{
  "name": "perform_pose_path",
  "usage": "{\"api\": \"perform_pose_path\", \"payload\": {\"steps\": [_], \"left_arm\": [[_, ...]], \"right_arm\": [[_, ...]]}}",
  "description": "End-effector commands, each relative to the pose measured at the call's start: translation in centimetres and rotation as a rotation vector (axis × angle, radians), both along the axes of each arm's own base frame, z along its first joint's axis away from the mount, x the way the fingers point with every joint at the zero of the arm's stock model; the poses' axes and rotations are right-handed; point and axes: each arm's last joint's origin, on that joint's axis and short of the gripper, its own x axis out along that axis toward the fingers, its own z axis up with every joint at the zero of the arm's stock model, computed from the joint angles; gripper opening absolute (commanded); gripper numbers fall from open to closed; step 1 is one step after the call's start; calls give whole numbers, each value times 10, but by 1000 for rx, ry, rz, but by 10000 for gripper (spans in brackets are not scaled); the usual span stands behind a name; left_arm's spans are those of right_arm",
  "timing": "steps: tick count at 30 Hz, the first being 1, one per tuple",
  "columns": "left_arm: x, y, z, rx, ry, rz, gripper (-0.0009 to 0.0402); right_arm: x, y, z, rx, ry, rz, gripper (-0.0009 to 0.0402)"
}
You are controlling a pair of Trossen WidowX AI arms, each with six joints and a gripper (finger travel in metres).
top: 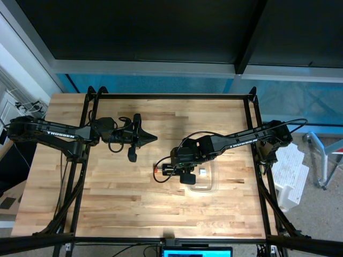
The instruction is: Pick the usb-c connector and install on the hub
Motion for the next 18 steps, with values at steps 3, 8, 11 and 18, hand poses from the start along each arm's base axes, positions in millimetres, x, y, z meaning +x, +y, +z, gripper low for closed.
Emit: {"api": "perform_pose_path", "payload": {"steps": [3,8,11,18], "left_arm": [[0,0,0,0,0,0,0],[0,0,0,0,0,0,0],[0,0,0,0,0,0,0],[0,0,0,0,0,0,0]], "right_arm": [[0,0,0,-4,0,12,0],[0,0,-1,-53,7,134,0],[0,-1,-2,-64,16,165,0],[6,1,-10,-47,34,220,0]]}}
